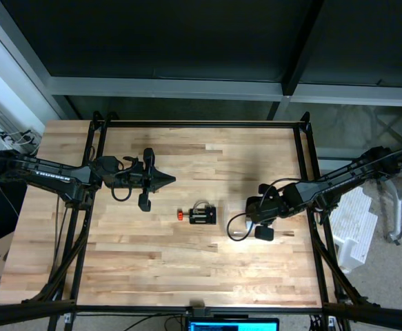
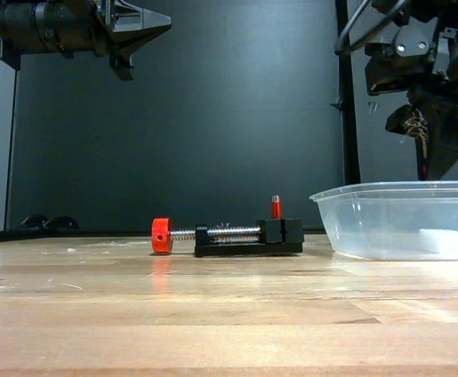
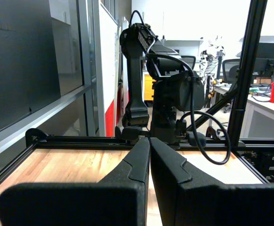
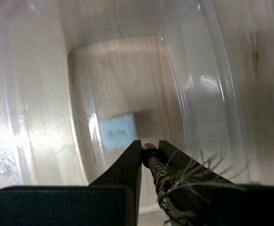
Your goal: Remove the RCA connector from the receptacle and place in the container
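My right gripper (image 4: 150, 149) is shut on the RCA connector (image 4: 149, 147), whose red tip shows between the fingers with frayed wire trailing behind. It hangs over the clear container (image 4: 43, 117), tip pointing down into it. In the low view the right gripper (image 2: 431, 161) is just above the container (image 2: 346, 224) rim. The receptacle (image 1: 202, 216), a black block with a red knob (image 2: 161, 236), lies left of the container, with a small red stub (image 2: 276, 206) standing on it. My left gripper (image 1: 167, 180) is shut and empty, raised high at the left.
A small white piece (image 4: 119, 132) lies on the container floor. Black frame rails (image 1: 304, 165) run along the table's back and sides. Bare wood (image 1: 152, 262) stretches in front of the receptacle.
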